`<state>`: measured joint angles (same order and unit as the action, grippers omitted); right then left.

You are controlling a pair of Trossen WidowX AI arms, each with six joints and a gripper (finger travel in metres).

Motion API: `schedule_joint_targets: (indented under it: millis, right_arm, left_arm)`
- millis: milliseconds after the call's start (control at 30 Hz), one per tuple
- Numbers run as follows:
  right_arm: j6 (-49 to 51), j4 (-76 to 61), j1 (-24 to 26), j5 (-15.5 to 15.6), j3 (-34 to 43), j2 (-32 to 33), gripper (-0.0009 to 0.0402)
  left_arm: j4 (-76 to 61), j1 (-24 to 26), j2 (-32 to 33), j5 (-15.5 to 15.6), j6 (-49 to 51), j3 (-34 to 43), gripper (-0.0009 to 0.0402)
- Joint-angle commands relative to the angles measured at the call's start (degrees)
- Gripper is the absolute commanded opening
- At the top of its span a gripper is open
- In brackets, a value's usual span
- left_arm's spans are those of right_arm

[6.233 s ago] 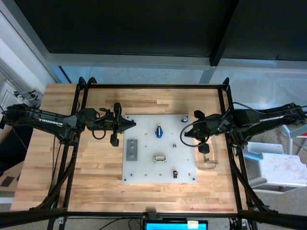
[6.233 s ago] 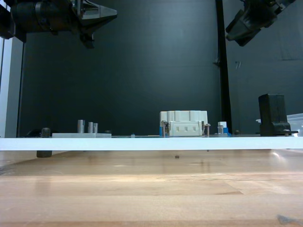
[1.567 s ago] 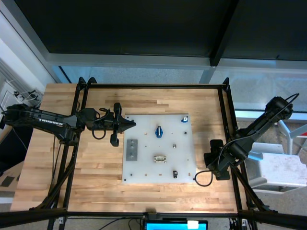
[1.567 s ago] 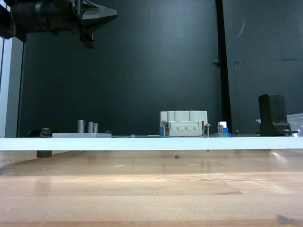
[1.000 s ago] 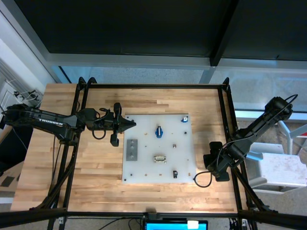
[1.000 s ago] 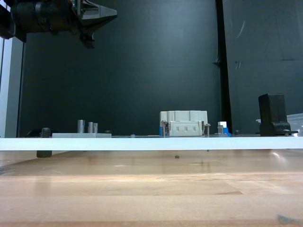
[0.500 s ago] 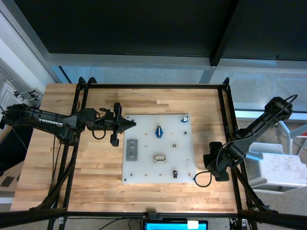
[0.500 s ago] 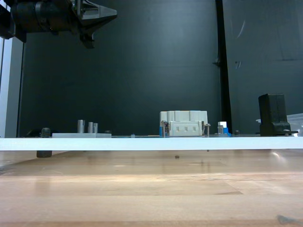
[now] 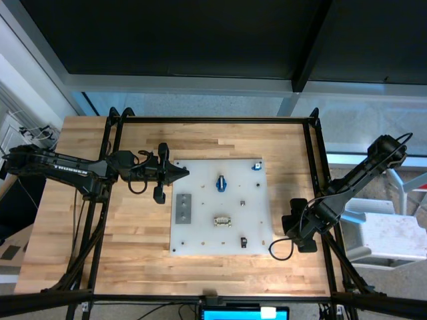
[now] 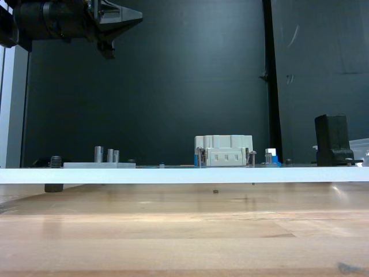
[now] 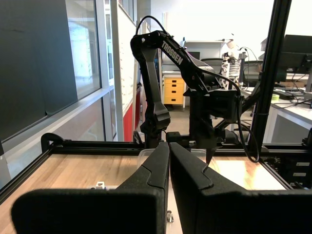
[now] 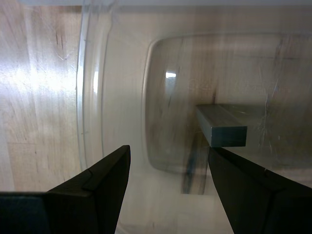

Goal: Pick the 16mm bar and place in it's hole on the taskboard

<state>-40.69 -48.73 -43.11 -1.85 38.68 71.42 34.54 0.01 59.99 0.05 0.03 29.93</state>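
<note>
The right gripper [image 12: 169, 158] is wide open and has nothing in it. It's pointing straight down into a clear plastic container [image 12: 114, 73] that sits on the wooden table [image 9: 133, 240], just off the right edge of the white taskboard [image 9: 200, 230]. In the high view the right gripper [image 9: 293, 225] hangs low over that spot, near the board's near-right corner.

The 16mm bar [image 12: 222, 129] is lying loose on the bottom of the container, a grey metal piece with a squarish end face. It's nowhere near its hole on the board. In the right wrist view the bar sits closer to one finger [image 12: 253, 190] than to the other, and neither finger is touching it. Can't really tell how high above it the fingertips are.

The left gripper [image 9: 175, 172] is up in the air over the far-left corner of the taskboard, pointing inward. Its jaws are pressed together with nothing between them, which is pretty obvious in the left wrist view [image 11: 169, 163]. From the low view the left gripper [image 10: 118, 17] is well above the board.

Also on the board: a beige connector [image 10: 223, 151], a black block [image 10: 333, 140] and a grey plate with metal pegs [image 10: 106, 154].
</note>
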Motion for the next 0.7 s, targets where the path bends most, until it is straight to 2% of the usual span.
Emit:
schedule_joint_targets:
  millis: [33, 367, 700]
  right_arm:
    - [0.2, 0.04, 0.0, -0.04, -0.04, 0.33, 0.0224]
    - [0.15, 2.16, 0.11, -0.07, -1.42, 0.33, 0.022]
    - [0.2, 3.48, 0.11, -0.07, -2.45, 0.33, 0.0165]
  left_arm:
    - [0.0, 0.0, 0.0, -0.02, 0.0, 0.02, 0.0]
    - [0.0, -0.02, 0.0, -0.02, -0.02, 0.02, 0.0]
    - [0.0, 0.0, 0.0, -0.02, -0.02, 0.02, 0.0]
